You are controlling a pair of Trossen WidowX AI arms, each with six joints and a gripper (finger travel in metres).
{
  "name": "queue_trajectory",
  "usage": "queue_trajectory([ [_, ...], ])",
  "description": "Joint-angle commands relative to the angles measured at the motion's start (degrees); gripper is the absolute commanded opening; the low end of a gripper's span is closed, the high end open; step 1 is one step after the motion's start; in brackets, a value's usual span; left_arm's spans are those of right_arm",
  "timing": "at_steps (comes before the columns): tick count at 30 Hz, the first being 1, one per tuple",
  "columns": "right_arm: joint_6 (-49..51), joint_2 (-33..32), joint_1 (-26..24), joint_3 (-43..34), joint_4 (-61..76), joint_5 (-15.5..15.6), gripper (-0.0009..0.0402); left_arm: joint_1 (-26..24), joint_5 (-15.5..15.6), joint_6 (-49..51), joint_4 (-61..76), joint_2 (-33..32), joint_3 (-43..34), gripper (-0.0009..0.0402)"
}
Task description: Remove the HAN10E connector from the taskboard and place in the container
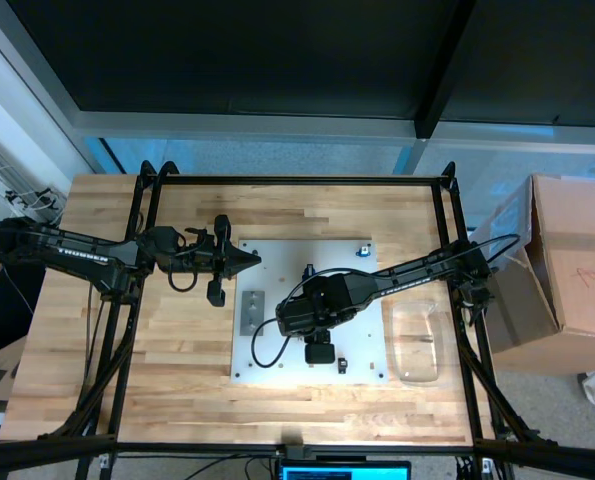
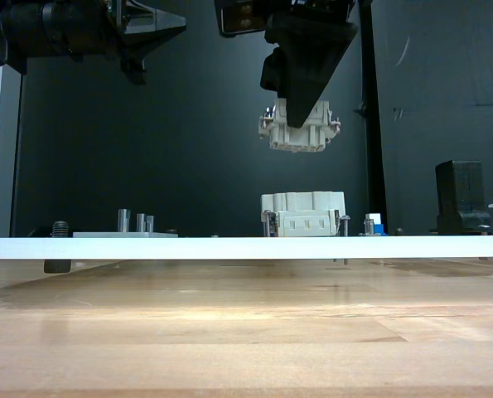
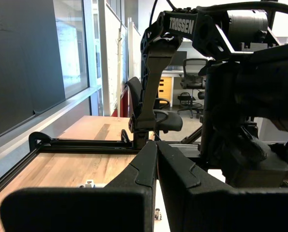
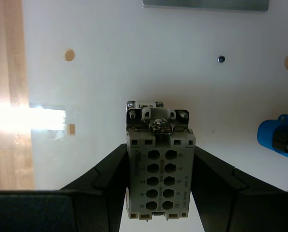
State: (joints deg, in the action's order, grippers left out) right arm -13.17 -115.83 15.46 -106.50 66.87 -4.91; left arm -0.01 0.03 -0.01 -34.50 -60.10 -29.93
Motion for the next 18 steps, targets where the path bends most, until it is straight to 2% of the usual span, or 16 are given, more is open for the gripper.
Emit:
queue_trajectory([
  [1,-0.11,0.15,0.04,-0.02,0.02,-0.02,0.0024,0.02,-0.02,0.0,-0.02,-0.02,-0.02,0.0],
  [9,-2.01,3.3,-1.42,2.64,0.76,-0.02,0.0025,0.0,-0.02,0.0,-0.02,-0.02,-0.02,0.0],
  [18,-3.15,13.7,-6.27,14.95,-0.92,-0.04,0.0025,0.0,-0.02,0.0,-0.02,-0.02,-0.02,0.0],
])
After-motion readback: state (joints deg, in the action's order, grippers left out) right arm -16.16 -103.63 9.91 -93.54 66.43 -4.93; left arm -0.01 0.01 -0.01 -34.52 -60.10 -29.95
